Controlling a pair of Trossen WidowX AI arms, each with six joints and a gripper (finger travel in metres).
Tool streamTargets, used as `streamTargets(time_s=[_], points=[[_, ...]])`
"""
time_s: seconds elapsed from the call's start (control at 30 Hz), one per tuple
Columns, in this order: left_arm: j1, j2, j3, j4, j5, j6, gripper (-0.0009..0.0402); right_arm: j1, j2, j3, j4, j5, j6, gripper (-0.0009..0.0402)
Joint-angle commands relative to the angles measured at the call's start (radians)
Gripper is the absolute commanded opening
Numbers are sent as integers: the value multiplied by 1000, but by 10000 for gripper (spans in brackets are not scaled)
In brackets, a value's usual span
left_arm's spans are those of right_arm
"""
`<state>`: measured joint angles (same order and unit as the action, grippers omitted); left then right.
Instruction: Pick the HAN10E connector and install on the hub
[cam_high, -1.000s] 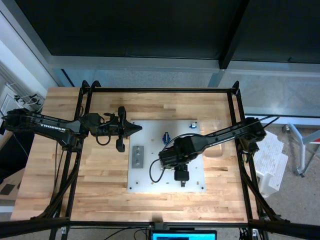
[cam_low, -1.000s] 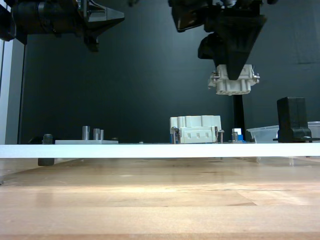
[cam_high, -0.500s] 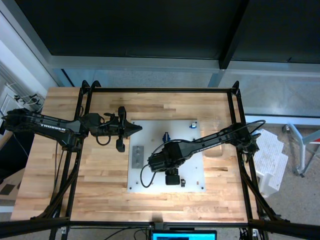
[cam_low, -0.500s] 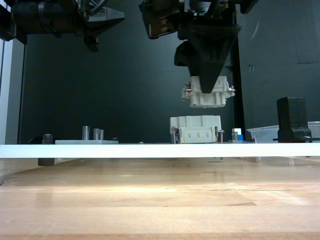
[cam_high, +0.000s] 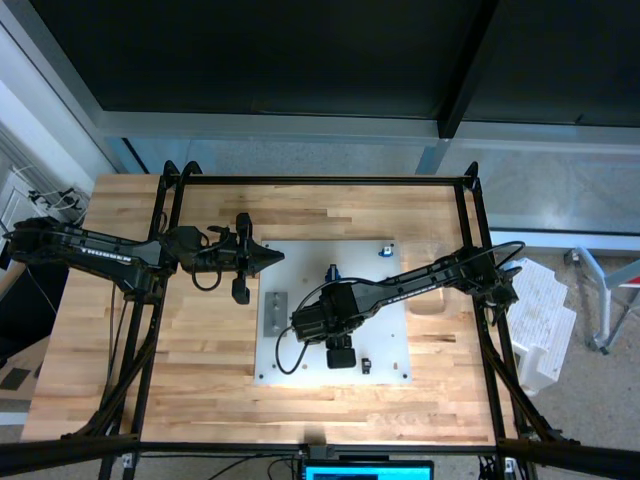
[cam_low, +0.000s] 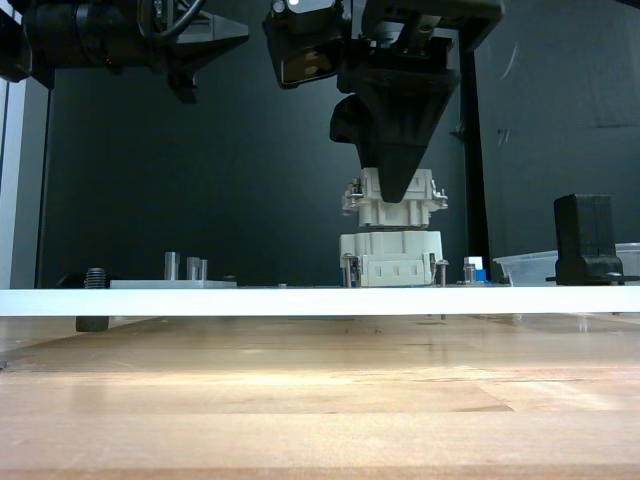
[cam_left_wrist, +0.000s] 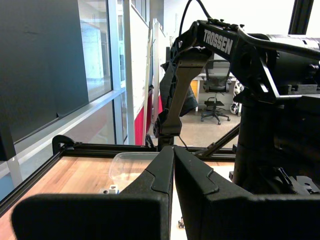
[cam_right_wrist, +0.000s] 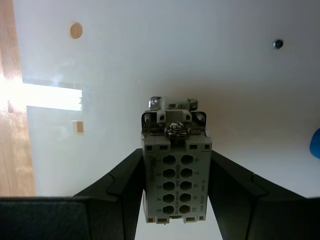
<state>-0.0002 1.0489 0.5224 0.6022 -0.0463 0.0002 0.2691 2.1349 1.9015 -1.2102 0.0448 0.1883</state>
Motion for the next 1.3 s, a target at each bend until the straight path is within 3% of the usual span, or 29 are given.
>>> streamTargets(time_s=[0.03, 1.3], points=[[0, 0, 0, 0, 0, 0, 0, -6, 1, -4, 3, 0, -7, 64], [0, 0, 0, 0, 0, 0, 0, -5, 0, -78, 105, -23, 18, 64]])
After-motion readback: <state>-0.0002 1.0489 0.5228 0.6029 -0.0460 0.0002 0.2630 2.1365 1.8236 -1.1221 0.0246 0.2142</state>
